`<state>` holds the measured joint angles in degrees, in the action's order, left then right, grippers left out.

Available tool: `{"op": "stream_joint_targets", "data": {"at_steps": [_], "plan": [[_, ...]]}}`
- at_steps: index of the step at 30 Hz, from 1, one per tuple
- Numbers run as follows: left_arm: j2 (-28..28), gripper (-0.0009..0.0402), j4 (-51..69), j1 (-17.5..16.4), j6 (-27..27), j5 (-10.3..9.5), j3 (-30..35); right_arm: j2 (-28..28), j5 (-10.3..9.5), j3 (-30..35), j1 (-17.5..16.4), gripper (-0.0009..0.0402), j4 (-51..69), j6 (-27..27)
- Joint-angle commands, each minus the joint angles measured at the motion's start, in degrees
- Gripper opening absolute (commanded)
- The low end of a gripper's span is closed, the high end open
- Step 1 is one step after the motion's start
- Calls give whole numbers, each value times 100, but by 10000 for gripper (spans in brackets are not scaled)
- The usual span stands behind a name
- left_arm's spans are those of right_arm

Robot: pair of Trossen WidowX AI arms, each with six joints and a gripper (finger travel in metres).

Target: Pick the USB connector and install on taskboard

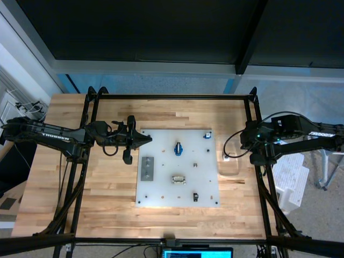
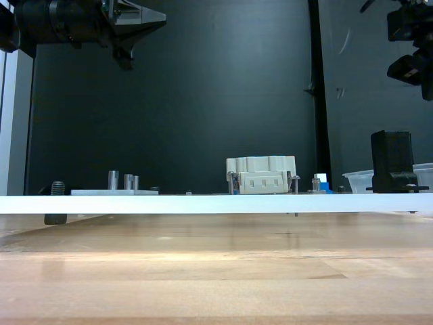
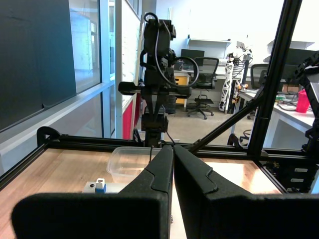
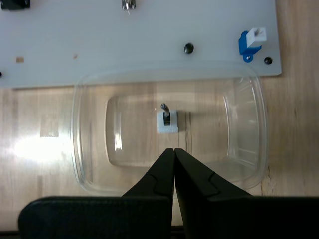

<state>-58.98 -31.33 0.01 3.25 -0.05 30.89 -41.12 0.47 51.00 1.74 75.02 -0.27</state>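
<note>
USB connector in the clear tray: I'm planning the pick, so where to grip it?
Likely the USB connector by its white block, from straight above: tray walls bar the sides. Right gripper hangs shut above it; left gripper, shut, hovers at the taskboard's left edge.

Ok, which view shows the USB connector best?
Right wrist view: the connector lies plainly in the clear tray, under the shut right tool. High view shows a white speck; the others, only the tray. The left tool, shut, hangs over the taskboard edge.

the usb connector (image 4: 168, 122) lies in a tray (image 4: 247, 134) just right of the taskboard (image 1: 161, 189). my right gripper (image 4: 174, 151) hangs over that tray, my left gripper (image 1: 149, 138) over the board's far-left edge.
</note>
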Motion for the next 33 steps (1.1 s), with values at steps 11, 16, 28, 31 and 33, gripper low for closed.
{"op": "stream_joint_targets", "data": {"at_steps": [11,16,28,31,33], "plan": [[2,0,-2,0,-2,2,-2,-721,151,-385,-2,14,-118,-11],[2,0,-2,0,-2,0,-2,-1145,151,-385,-4,53,-245,-11],[2,0,-2,0,-2,2,-2,-1714,149,-479,0,113,-793,63],[0,0,-2,0,-2,2,-2,-1823,149,-540,0,115,-916,66],[0,0,-2,0,-2,2,-2,-1873,142,-595,0,114,-1056,55]]}}
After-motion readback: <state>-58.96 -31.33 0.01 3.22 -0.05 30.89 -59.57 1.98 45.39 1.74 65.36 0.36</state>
